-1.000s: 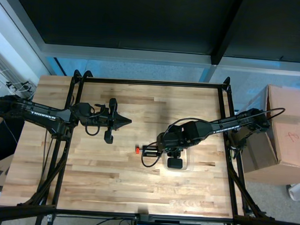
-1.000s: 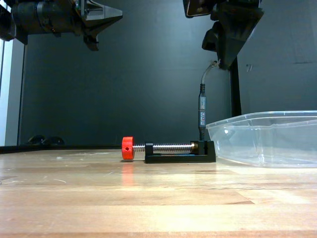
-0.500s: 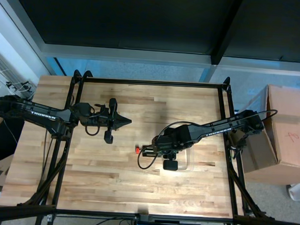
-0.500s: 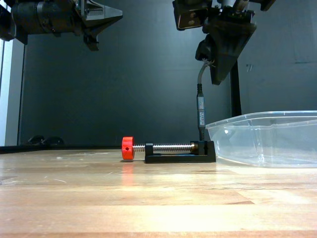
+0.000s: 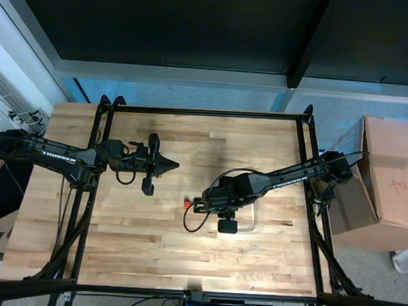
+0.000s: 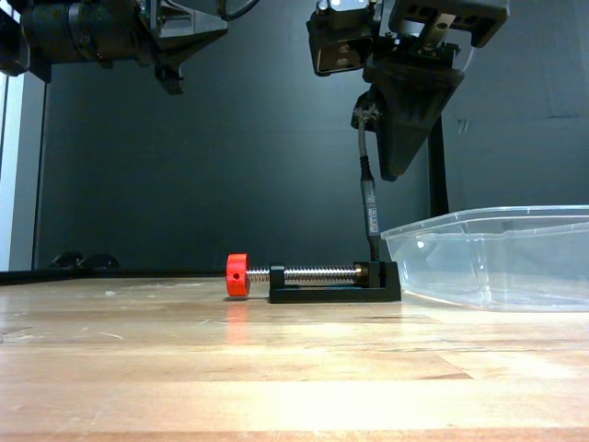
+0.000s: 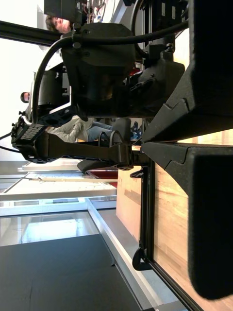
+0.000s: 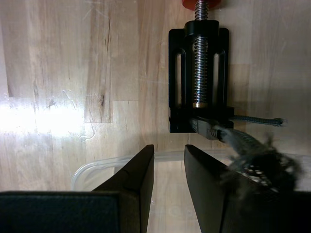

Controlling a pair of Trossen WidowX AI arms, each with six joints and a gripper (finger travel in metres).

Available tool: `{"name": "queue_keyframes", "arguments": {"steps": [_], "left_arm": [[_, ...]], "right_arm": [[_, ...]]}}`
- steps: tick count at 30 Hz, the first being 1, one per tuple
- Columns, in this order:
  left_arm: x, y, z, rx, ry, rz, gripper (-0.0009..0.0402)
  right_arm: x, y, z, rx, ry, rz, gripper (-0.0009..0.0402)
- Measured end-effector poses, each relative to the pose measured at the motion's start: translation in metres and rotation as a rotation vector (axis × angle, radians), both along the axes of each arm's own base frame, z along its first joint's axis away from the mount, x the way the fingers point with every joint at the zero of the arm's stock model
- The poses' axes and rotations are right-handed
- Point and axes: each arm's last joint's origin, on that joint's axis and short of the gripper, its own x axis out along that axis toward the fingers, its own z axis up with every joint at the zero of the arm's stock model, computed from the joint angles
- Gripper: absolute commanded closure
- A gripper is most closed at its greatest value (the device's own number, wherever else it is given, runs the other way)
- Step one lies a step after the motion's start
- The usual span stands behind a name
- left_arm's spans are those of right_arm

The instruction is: Remove the USB-C connector from the USB-C receptacle and place in the container

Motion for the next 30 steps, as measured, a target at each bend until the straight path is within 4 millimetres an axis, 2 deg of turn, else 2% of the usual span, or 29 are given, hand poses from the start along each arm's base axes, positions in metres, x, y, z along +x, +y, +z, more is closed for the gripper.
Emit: {"name": "queue_keyframes", "arguments": {"steps": [13,30], "left_arm": [[0.0,0.0,0.0,0.0,0.0,0.0,0.0393],[0.0,0.0,0.0,0.0,0.0,0.0,0.0393]], "right_arm": [[0.009,0.002,-0.018,-0.004,0.02,-0.005,0.0255],[0.011,0.002,-0.022,-0.003,0.018,-0.006,0.0254]]}}
